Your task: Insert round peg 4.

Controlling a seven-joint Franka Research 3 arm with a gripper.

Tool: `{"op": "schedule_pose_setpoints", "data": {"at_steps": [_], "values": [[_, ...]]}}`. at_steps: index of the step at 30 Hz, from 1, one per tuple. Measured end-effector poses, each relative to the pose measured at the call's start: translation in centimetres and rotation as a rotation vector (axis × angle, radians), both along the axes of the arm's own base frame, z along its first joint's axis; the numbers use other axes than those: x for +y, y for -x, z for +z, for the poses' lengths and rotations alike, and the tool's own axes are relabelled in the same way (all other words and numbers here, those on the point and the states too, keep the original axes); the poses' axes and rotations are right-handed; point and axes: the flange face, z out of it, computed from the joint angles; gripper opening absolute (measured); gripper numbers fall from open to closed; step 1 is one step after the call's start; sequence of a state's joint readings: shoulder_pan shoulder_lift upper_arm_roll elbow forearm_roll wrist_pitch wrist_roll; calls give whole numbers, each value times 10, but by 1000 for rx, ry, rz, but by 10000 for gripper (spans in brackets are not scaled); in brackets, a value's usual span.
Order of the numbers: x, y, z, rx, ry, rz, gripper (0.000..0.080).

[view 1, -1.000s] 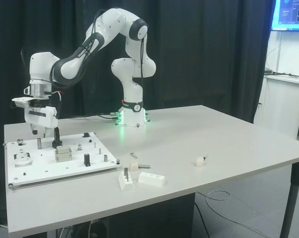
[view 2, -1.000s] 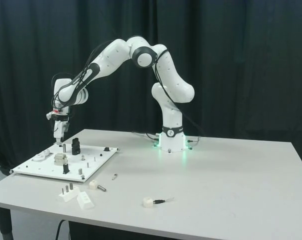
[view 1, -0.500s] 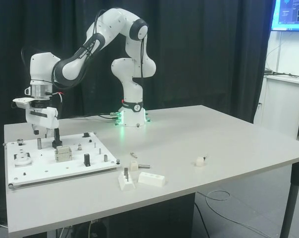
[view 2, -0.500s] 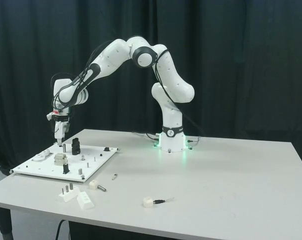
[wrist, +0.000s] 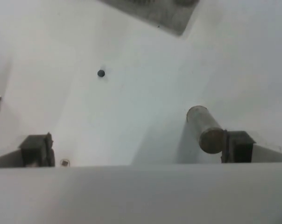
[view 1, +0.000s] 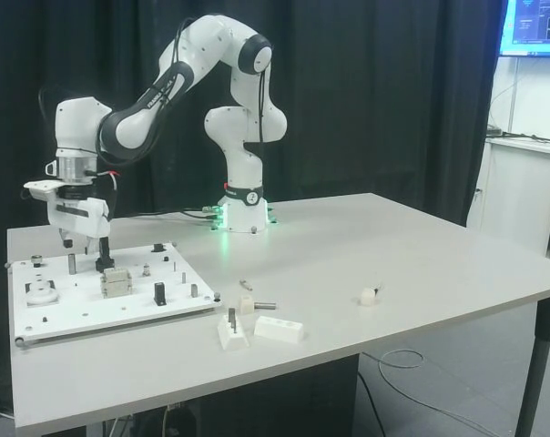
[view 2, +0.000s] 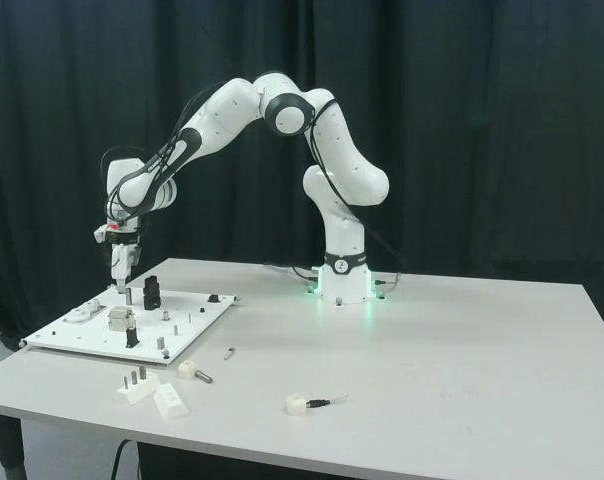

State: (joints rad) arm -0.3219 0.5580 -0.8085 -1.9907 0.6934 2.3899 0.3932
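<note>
The gripper [wrist: 137, 148] hangs low over the far left corner of the white board [view 1: 93, 309] with its jaws spread wide, holding nothing. In the wrist view a short grey peg [wrist: 204, 128] stands upright on the board just beside one fingertip [wrist: 239, 145]; whether the two touch cannot be told. The other fingertip [wrist: 36, 149] is well apart from the peg, with bare board between them. A small dark hole [wrist: 101, 73] lies in the board further out from the fingers. From the first room view the gripper [view 1: 75, 238] sits just above that peg [view 1: 71, 263], and a black upright piece [view 1: 104, 258] stands close beside it. Nearer the front of the board are a metal block [view 1: 116, 282], a black block [view 1: 159, 292], a white round disc [view 1: 41, 293] and several thin pins. Off the board, on the grey table [view 1: 393, 246], lie a white holder [view 1: 278, 329], a second holder with a pin in it [view 1: 232, 332], a loose pin [view 1: 264, 305] and, well apart from these, a small white piece [view 1: 369, 295]. The white arm [view 2: 232, 110] arches over from its base [view 2: 344, 285], where a green light glows. Black curtains [view 2: 482, 130] close the room behind, and a white cabinet [view 1: 521, 191] stands to one side under a lit screen [view 1: 534, 27].
</note>
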Motion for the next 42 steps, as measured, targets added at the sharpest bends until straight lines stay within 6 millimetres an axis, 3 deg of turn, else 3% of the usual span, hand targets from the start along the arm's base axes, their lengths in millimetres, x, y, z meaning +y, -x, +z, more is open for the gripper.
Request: {"op": "schedule_pose_setpoints", "data": {"at_steps": [42], "values": [[3, -6, -25, 38, 8, 8, 800]]}}
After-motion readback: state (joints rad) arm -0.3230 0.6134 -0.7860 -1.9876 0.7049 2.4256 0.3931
